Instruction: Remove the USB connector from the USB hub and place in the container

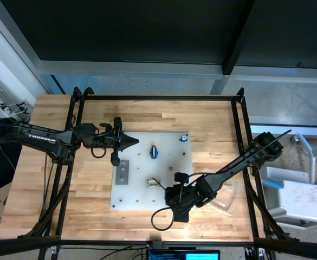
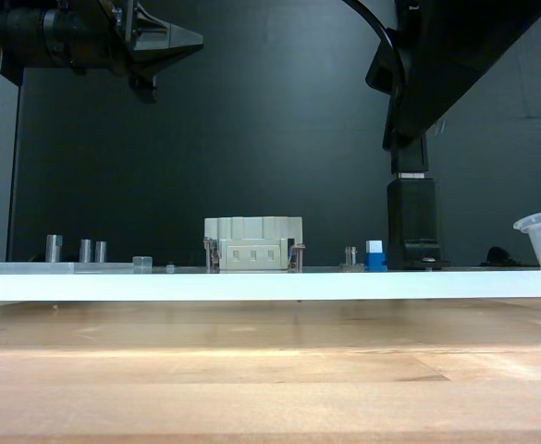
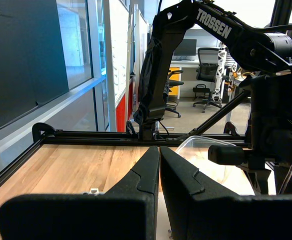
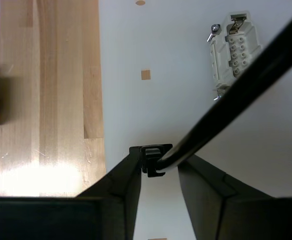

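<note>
My right gripper (image 4: 153, 161) is shut on the black plug end of the USB connector (image 4: 220, 102). Its thin black cable runs away from the fingers, over a beige multi-pin block (image 4: 237, 50). Seen from above, the right gripper (image 1: 174, 199) is low over the near right part of the white board (image 1: 172, 157), and the thin cable (image 1: 159, 183) shows beside it. I cannot make out the USB hub; the right gripper hides that spot. The clear container (image 1: 227, 196) sits on the wood just right of the board. My left gripper (image 1: 134, 142) hovers shut and empty above the board's left edge.
On the board are a grey plate with metal pegs (image 1: 124, 173), a blue clip (image 1: 154, 152) and a small blue piece (image 1: 183, 137). The right arm's thick black cable loops (image 1: 159, 219) at the near board edge. A black frame (image 1: 239, 141) rings the table.
</note>
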You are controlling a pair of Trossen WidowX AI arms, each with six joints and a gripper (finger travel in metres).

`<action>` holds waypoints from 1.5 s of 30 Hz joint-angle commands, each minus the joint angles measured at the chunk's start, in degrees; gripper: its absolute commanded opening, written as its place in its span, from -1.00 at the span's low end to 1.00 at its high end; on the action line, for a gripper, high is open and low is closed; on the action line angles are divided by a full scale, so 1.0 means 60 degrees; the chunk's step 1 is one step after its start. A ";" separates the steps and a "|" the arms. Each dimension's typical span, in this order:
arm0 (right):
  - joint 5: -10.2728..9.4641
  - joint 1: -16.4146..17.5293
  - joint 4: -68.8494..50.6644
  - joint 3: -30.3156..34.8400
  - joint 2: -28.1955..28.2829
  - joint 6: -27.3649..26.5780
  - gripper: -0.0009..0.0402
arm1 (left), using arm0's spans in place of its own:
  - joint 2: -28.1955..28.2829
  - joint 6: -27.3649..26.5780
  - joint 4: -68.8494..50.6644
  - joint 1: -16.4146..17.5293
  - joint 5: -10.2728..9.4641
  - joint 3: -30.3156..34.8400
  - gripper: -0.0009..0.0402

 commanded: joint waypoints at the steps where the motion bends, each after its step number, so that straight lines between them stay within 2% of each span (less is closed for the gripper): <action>1: 0.0004 0.0004 -0.0007 0.0000 -0.0004 -0.0062 -0.67 | 0.0004 0.0004 0.0004 0.0004 0.0000 0.0000 -0.95; 7: 0.0007 0.0004 -0.0007 0.0000 -0.0004 -0.0204 -0.97 | 0.0004 0.0000 0.0004 0.0000 0.0004 0.0000 -0.95; 24: -0.0025 0.0007 -0.0026 0.0004 0.0033 -0.0277 -0.96 | 0.0004 0.0004 0.0004 0.0000 0.0004 0.0000 -0.95; 34: -0.0117 -0.0051 -0.0765 0.0783 0.0423 -0.0663 -0.96 | 0.0004 0.0004 0.0004 0.0004 0.0004 0.0000 -0.95; 38: -0.0291 -0.0058 -0.0794 0.0827 0.0528 -0.0732 -0.96 | 0.0004 0.0004 0.0004 0.0004 0.0004 0.0000 -0.95; 45: -0.0251 -0.0055 -0.0794 0.0827 0.0514 -0.0699 -0.96 | 0.0004 0.0004 0.0004 0.0000 0.0004 0.0000 -0.95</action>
